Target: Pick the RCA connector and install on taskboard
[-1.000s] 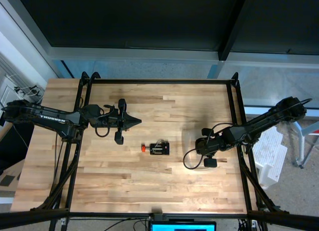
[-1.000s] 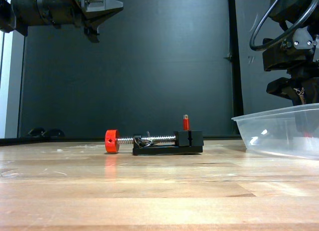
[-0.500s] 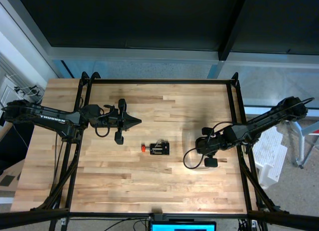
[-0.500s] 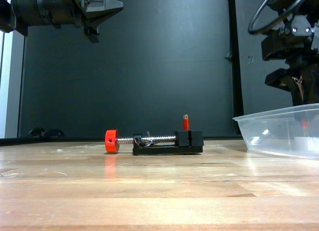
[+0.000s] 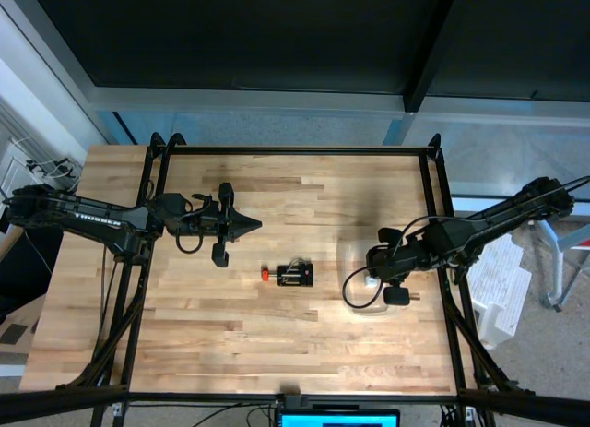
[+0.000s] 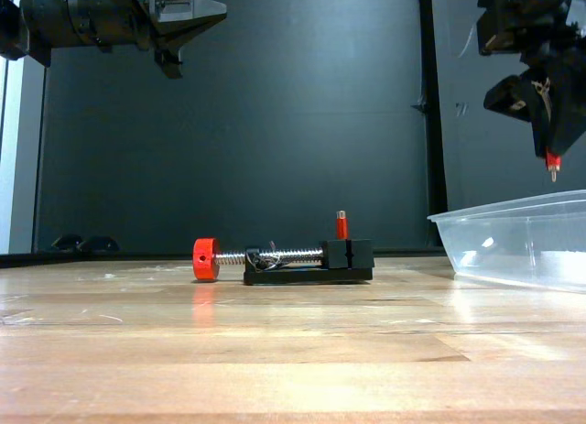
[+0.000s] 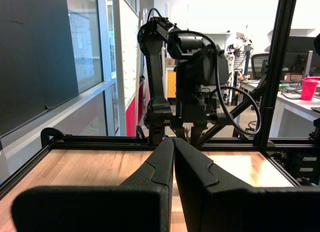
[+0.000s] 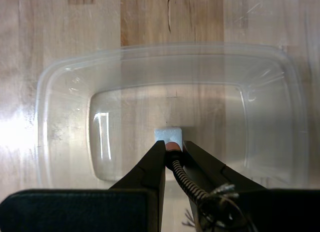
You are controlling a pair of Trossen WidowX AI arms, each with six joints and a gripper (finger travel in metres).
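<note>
Plainly, we see the RCA connector [image 6: 551, 161] pinched in the right gripper [image 8: 173, 146], red tip pointing down above the clear plastic tray [image 8: 60, 76] — a small white cube [image 8: 168, 134] lies on the tray floor below it. Further out, the taskboard [image 5: 295, 277] sits mid-way across the table [image 5: 277, 353], well apart from the tray, and the left gripper [image 7: 173, 142] hangs high over the table's left side, jaws pressed together.

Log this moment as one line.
right gripper: shut on RCA connector, above tray | left gripper: shut, parked high left | taskboard: mid-table
</note>
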